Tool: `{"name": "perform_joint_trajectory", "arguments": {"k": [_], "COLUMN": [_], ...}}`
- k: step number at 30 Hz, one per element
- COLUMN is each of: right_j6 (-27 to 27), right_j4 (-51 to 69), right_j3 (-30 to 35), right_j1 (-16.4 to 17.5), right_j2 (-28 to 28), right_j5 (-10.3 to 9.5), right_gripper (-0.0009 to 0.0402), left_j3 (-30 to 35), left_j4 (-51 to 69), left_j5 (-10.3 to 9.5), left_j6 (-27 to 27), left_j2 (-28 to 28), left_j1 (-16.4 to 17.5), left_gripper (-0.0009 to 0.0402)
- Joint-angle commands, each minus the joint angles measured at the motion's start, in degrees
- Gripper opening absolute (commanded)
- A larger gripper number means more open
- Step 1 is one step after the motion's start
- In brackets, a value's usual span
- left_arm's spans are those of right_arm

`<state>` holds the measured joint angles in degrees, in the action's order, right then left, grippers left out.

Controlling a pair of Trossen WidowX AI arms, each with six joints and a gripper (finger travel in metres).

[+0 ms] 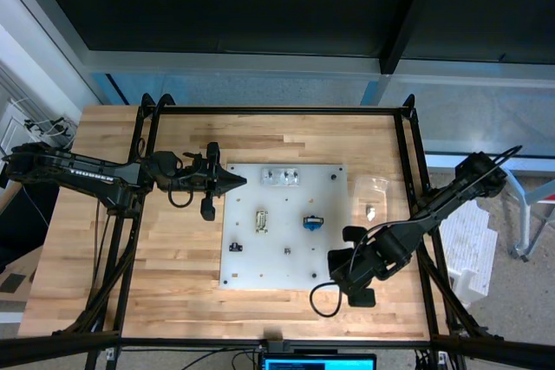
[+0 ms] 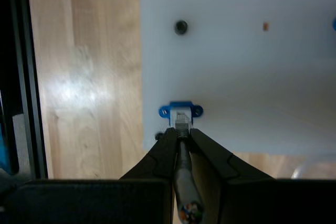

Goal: Pick the RJ45 connector and install on taskboard

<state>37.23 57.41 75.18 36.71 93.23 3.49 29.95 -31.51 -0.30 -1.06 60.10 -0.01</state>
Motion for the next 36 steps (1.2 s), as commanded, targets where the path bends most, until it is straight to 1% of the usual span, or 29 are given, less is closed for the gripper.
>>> {"name": "perform_joint_trajectory", "arguments": {"k": [1,12,36], "right_j6": [-0.09,1.11,1.81], "right_j4": [-0.28,-1.07,-2.62], "right_j3": [-0.15,-1.86,-3.15], "right_j1": [0.04,0.15,0.59], "right_j2": [0.76,1.05,1.05], "right_j5": [0.02,0.09,0.52], "right_gripper": [0.0,0.0,0.0], "left_j3": [0.0,0.0,0.0], "left_j4": [0.0,0.0,0.0], "left_j5": [0.02,0.02,0.02], "left_j6": [0.0,0.0,0.0], "left_j2": [0.02,0.0,0.0], "left_j1": [0.0,0.02,0.02], "left_gripper": [0.0,0.0,0.0]}}
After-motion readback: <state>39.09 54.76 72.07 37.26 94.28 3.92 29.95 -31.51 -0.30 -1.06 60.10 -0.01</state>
